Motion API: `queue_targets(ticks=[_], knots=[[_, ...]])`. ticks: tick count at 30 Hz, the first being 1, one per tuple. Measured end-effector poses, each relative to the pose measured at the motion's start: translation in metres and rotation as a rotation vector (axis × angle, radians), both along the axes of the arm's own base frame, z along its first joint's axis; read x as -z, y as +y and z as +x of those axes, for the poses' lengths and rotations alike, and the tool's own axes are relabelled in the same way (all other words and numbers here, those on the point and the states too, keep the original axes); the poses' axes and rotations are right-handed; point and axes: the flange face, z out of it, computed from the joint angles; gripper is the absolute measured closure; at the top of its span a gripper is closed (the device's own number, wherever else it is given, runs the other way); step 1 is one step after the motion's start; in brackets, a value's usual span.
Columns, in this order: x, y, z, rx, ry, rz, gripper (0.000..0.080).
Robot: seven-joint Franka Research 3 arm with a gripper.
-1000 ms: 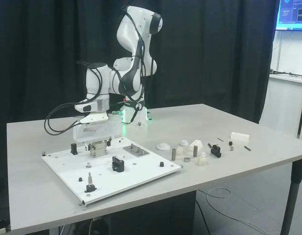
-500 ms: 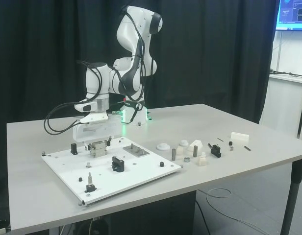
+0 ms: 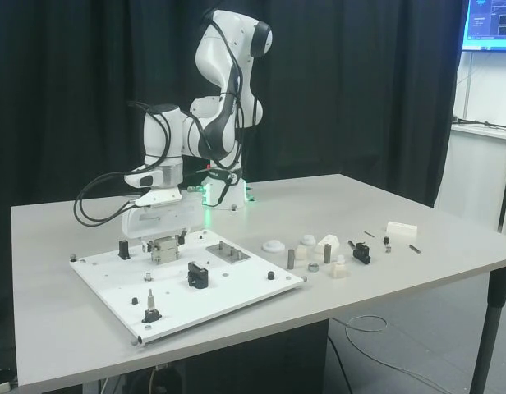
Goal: Remove waterproof.
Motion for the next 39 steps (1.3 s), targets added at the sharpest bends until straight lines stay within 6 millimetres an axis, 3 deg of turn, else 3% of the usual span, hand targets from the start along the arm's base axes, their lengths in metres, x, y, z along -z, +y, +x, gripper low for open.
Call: queue_targets(ticks=[6,7,11,12,39], knots=[[0.0003,-0.0002,0.0000,-0.005,0.001,0.000,0.0003],[0.0005,-0.0002,0.0000,-0.005,0.001,0.000,0.0114],[0.0004,-0.0003,0.0003,-0.005,0.002,0.001,0.0114],[0.0004,-0.0004,0.0003,-0.005,0.003,0.002,0.0183],[-0.0009,-0.0018,0.0009,-0.003,0.006,0.009,0.0183]])
